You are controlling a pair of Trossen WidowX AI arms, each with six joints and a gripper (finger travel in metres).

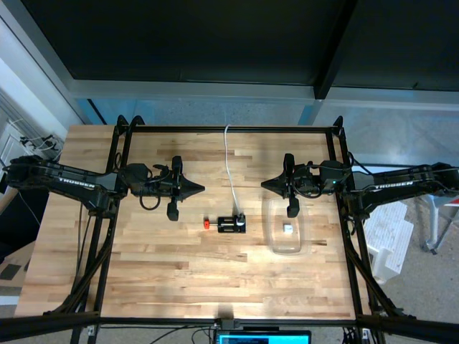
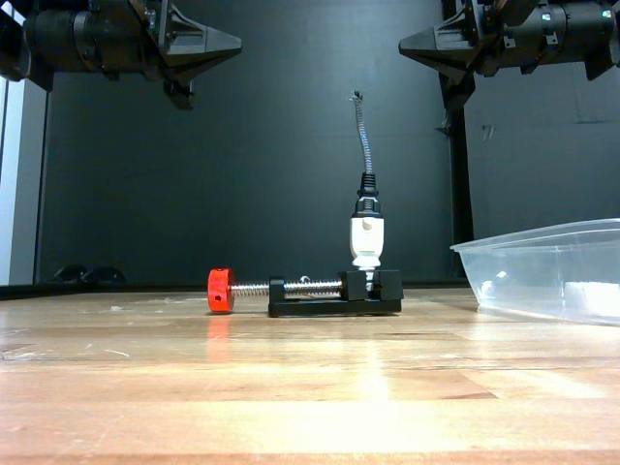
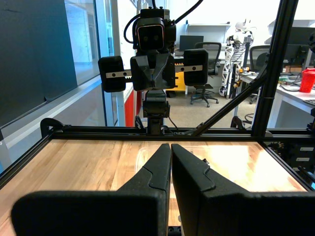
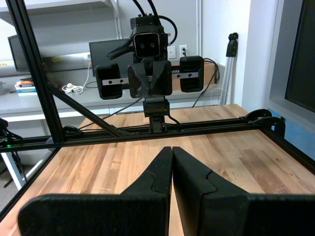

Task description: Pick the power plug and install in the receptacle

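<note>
- Left gripper [image 1: 201, 189] hovers high, level, pointing inward, fingers pressed together on nothing.
- Right gripper [image 1: 263, 184] faces it, the same.
- Receptacle [image 2: 366, 237] stands clamped between them; the plug is too small to find.

A clear plastic tray [image 1: 287, 251] sits on the wooden table [image 1: 143, 251], partly beneath the right gripper [image 1: 264, 184] and well apart from the left gripper [image 1: 201, 188], holding a tiny white cube [image 1: 287, 228] (near its middle).
</note>
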